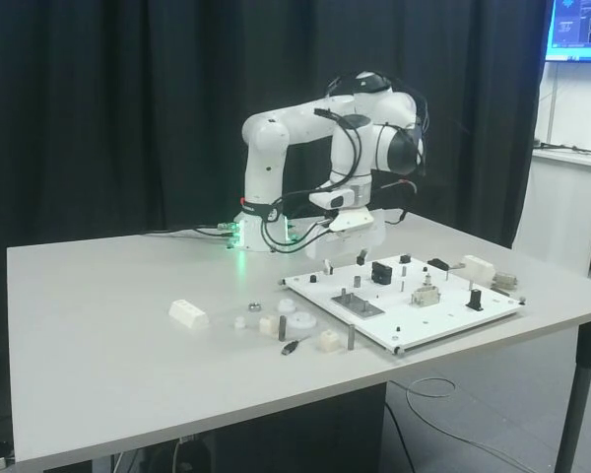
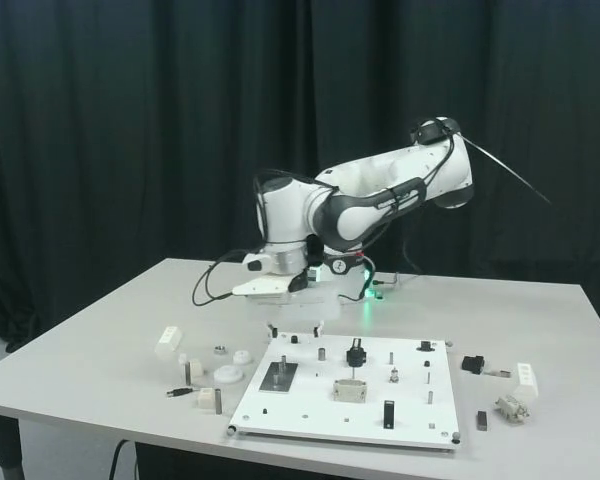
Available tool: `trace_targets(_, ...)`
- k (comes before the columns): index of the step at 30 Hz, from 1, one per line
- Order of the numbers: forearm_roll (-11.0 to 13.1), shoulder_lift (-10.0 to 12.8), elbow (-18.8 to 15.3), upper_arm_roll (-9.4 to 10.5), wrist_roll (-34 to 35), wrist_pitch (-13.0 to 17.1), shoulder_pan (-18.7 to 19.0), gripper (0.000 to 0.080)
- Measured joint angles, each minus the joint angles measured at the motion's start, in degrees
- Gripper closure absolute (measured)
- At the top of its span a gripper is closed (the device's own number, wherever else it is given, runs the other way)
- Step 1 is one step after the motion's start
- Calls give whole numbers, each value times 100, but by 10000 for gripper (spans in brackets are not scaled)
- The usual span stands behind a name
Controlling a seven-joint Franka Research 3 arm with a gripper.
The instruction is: Remove round peg 4.
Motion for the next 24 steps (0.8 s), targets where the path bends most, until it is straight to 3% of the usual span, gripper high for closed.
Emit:
trace_targets(9,1,-69,-109,154,339,341,376,3)
trace_targets(24,4,-91,-255,422,607,607,658,3)
